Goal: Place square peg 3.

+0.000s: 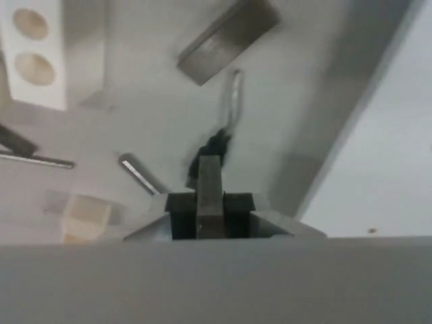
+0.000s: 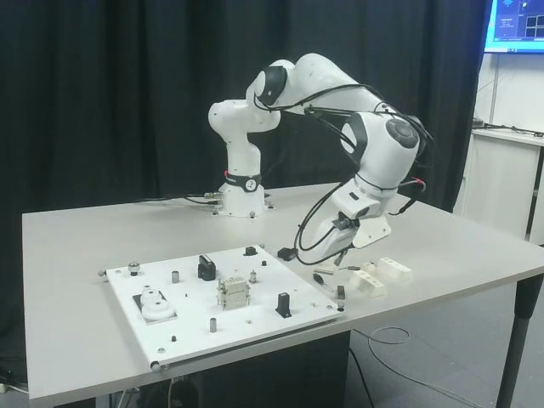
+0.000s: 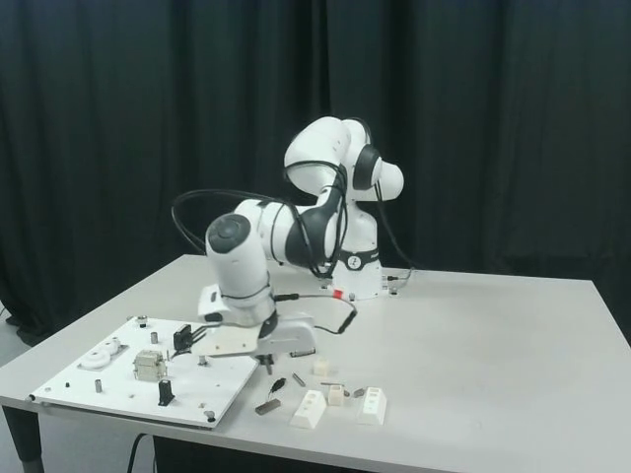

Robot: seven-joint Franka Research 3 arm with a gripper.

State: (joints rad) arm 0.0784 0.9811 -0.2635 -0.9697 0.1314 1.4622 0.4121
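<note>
- Carry step, by the look of it: black two-finger gripper [image 1: 210, 202] clamped on grey square metal peg [image 1: 209, 185], above grey table [image 1: 135, 121].
- Next: move over white assembly board [image 2: 246, 327], align with its square hole, lower.

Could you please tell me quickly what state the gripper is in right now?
Gripper: closed on a grey square metal peg, held above the grey table.

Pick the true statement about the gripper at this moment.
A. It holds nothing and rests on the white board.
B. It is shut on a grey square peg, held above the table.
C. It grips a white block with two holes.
B: in the wrist view the gripper clamps the grey square peg above the table.
</note>
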